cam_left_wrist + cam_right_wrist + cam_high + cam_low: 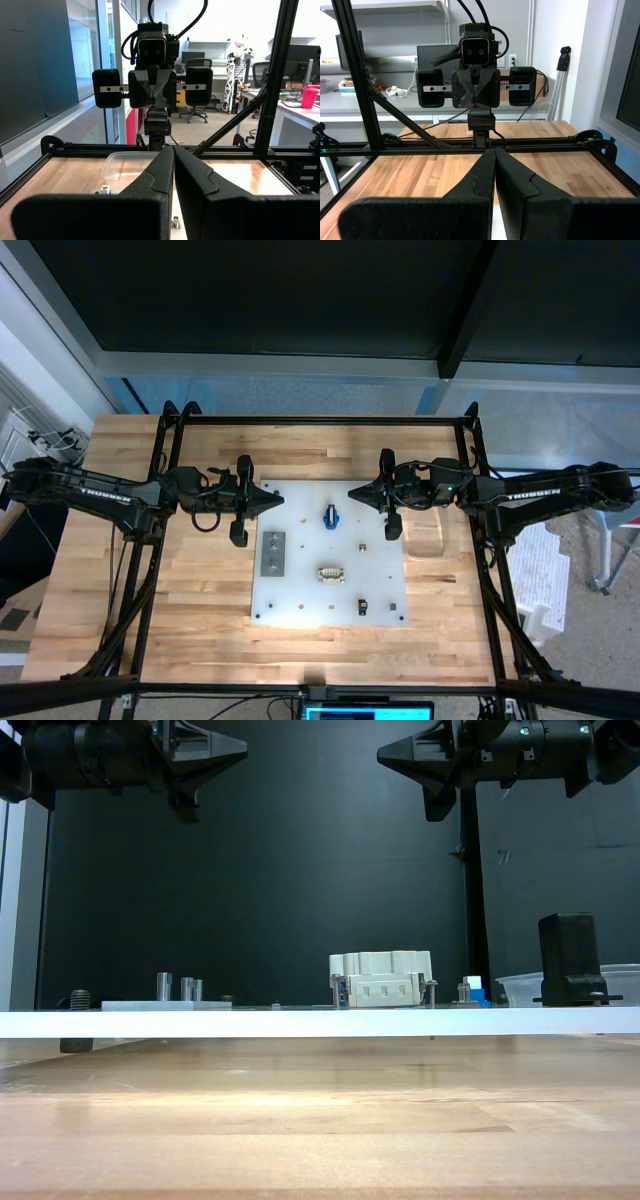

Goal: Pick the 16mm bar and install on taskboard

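Note:
The white taskboard (300, 595) lies mid-table with a grey two-hole block (272, 552), a blue knob (330, 515) and a beige connector (331, 574) on it. Two tiny grey pieces sit on the board, one (363, 534) right of the knob and one (399, 617) near the front right corner. I cannot tell which is the 16mm bar. My left gripper (281, 500) hovers high over the board's left edge, shut and holding nothing. My right gripper (350, 495) faces it from the right, also shut and holding nothing. Each wrist view shows its own fingers (160, 170) (482, 172) pressed together.
A clear plastic tub (430, 535) stands just off the board's right edge, below the right arm. A black fitting (363, 606) rises from the board's front right. A black frame (320, 420) rings the table. Short pegs (163, 986) stand on the grey block.

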